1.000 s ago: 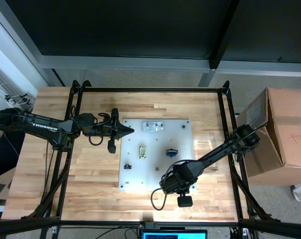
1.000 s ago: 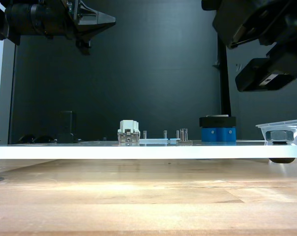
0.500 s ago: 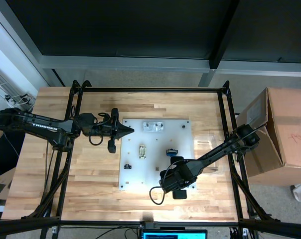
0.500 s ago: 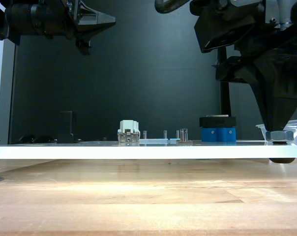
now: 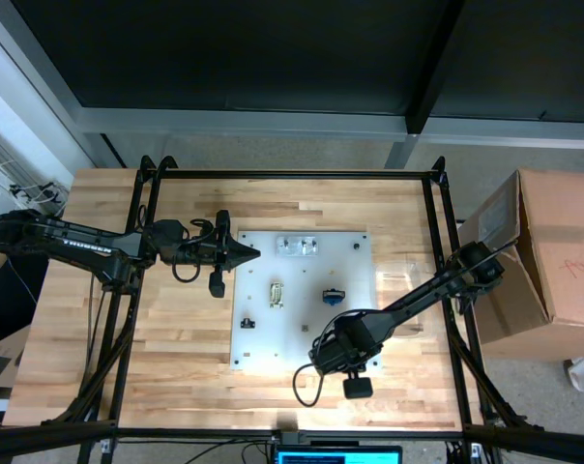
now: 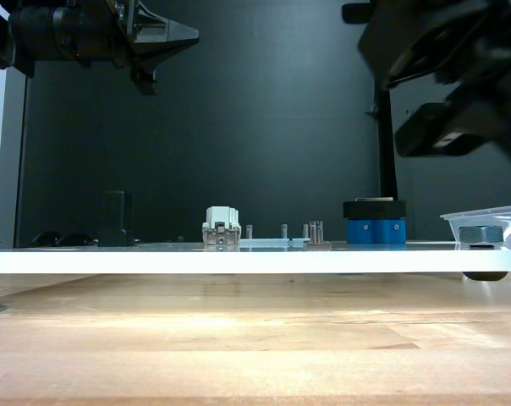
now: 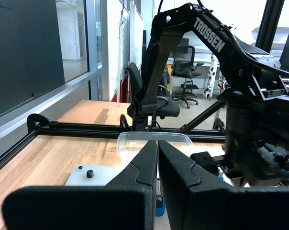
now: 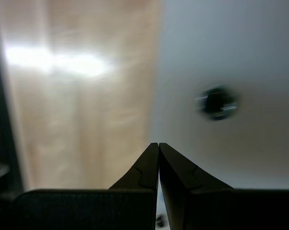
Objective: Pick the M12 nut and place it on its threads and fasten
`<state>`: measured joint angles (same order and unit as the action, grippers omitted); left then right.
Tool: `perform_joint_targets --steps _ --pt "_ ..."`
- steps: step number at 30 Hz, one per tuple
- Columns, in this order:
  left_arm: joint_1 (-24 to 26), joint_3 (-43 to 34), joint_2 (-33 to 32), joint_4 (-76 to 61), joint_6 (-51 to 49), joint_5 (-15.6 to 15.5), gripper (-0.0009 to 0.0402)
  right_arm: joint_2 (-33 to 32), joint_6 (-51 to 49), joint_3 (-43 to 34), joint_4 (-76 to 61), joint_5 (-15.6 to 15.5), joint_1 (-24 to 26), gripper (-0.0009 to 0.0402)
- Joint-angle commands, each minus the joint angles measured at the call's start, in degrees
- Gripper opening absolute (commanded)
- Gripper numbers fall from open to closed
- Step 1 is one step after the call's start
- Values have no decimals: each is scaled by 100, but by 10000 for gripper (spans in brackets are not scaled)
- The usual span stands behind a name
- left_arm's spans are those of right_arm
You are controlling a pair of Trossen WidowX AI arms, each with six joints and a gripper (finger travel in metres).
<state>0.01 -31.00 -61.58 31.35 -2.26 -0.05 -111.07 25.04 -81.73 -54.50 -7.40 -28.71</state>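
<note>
Right claw [image 8: 158, 144] closed on nothing, high near nut [image 6: 481, 234] on its stud [image 6: 482, 246], lower right of low view; left claw [image 6: 193, 35] closed, empty, upper left; off-centre regrip could cross-thread nut.

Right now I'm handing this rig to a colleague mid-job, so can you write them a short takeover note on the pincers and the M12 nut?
Left pincer: shut, empty, raised over the left edge of the white board, toward its far side.
Right pincer: shut, empty, raised above the board's near right edge, clear of the nut.
M12 nut: on its stud, sitting low and hiding the ribs; nothing holds it.
Done: nut picked and placed on its threads.
Left: I cannot tell whether it is run fully down; check, and finish fastening if needed.
</note>
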Motion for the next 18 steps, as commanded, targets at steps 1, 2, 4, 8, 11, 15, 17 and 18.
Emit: perform_joint_targets --steps 1,2,4,8,11,15,17,18 --pt "0 0 -2 2 2 2 0 9 162 -31 -168 732 -7 0" --pt "-2 0 -2 2 2 2 0 9 170 -37 -195 883 -4 0" --pt "0 0 -2 2 2 2 0 7 177 -37 -179 1075 -4 0" --pt "-2 0 0 2 2 2 0 -9 293 -35 -114 1246 -7 0" --pt "0 0 -2 2 2 2 0 -33 326 -22 42 1235 -9 0" --pt "-2 0 -2 2 2 2 0 -83 321 -22 114 898 -13 0" --pt "0 0 0 2 2 2 0 -85 260 -22 146 129 -15 0" --pt "0 0 -2 2 2 2 0 -81 188 -22 173 -284 -15 0"
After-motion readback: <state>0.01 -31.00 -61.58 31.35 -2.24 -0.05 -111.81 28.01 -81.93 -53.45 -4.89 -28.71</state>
